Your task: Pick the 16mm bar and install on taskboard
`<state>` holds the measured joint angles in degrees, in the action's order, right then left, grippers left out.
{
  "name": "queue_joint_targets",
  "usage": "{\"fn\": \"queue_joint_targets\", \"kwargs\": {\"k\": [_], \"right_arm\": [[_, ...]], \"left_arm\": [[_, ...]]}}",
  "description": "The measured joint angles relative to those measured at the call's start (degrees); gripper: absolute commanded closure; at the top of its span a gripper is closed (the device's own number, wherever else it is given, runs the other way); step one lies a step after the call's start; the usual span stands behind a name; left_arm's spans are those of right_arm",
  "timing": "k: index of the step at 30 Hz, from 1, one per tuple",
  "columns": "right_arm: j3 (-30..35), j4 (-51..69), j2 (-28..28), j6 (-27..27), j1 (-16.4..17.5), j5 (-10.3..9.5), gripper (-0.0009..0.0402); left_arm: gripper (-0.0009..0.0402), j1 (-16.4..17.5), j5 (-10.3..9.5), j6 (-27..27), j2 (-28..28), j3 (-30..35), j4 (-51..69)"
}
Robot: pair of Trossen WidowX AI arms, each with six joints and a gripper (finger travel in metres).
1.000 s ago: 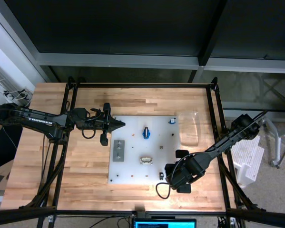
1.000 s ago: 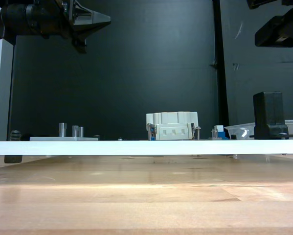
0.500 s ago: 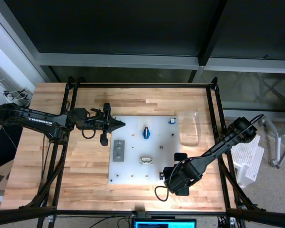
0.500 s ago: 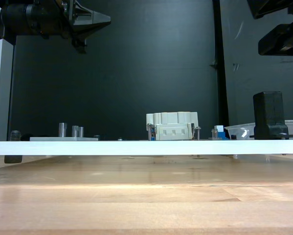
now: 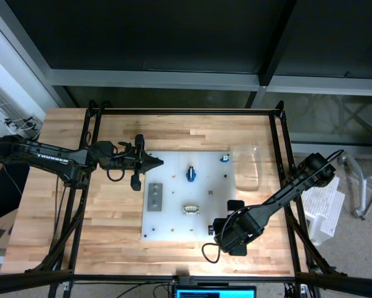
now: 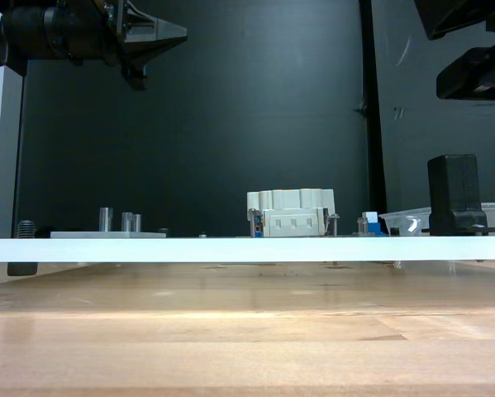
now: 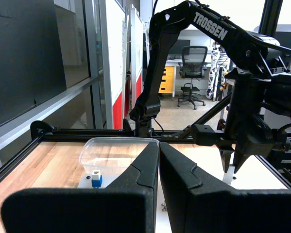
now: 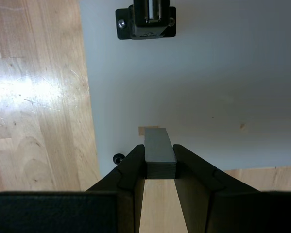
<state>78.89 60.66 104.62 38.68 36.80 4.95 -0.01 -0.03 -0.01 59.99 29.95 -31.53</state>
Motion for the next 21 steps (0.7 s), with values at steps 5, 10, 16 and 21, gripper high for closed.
{"fn": "queue_joint_targets", "kwargs": {"k": [5, 10, 16, 21], "right_arm": [[-0.35, -0.13, 0.00, -0.02, 0.00, 0.00, 0.0391], [-0.44, -0.42, 0.00, -0.02, 0.00, 0.00, 0.0391], [-0.66, -1.05, 0.00, -0.04, 0.11, -0.02, 0.0391], [-0.72, -1.18, 0.00, -0.09, 0.22, 0.00, 0.0391]], "left_arm": [[0.0393, 0.00, -0.02, 0.00, 0.00, -0.02, 0.00], [0.0393, 0.00, -0.02, 0.00, 0.00, -0.02, 0.00], [0.0393, 0.00, -0.02, -0.02, 0.00, -0.02, 0.00], [0.0393, 0.00, 0.00, 0.00, 0.00, -0.02, 0.00]]}}
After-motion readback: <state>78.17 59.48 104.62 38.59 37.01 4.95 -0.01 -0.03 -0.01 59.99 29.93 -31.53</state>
